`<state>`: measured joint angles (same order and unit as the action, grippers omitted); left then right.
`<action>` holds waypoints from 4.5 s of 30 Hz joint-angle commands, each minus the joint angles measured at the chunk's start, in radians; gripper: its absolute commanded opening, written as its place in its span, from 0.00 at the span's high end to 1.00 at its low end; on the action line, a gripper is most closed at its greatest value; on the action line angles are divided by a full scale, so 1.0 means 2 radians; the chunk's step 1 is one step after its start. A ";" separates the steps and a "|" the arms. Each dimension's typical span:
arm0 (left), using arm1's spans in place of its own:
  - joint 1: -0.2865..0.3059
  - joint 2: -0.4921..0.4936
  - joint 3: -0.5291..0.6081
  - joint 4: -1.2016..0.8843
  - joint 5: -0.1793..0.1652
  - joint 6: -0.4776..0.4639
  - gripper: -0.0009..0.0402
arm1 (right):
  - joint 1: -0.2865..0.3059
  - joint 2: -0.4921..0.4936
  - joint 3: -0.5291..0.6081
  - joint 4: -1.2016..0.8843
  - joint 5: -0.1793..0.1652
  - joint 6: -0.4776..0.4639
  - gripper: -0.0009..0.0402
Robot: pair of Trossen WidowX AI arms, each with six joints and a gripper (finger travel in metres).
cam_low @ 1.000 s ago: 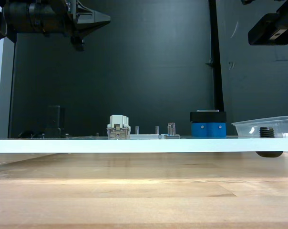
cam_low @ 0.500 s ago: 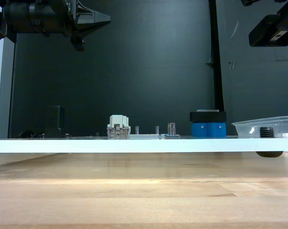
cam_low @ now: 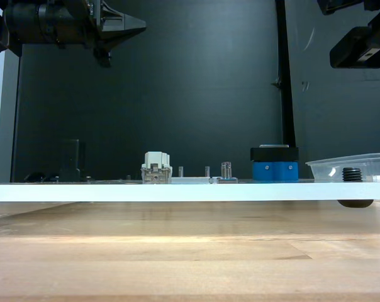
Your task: Pick the RJ45 connector and install on taskboard
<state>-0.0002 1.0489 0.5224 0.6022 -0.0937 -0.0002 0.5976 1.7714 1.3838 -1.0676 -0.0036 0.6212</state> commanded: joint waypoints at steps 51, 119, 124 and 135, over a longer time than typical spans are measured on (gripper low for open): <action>0.000 0.000 0.000 0.000 0.000 0.000 0.98 | 0.003 -0.060 0.027 -0.024 0.006 0.002 0.54; 0.000 0.000 0.000 0.000 0.000 0.000 0.98 | -0.318 -0.298 -0.159 0.406 0.004 -0.327 0.98; 0.000 0.000 0.000 0.000 0.000 0.000 0.98 | -0.318 -0.308 -0.195 0.474 0.005 -0.325 0.98; 0.000 0.000 0.000 0.000 0.000 0.000 0.98 | -0.322 -0.319 -0.271 0.625 0.005 -0.309 0.98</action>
<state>-0.0002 1.0489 0.5228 0.6022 -0.0937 -0.0002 -0.0471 1.1313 0.8566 0.1528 0.0055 -0.0021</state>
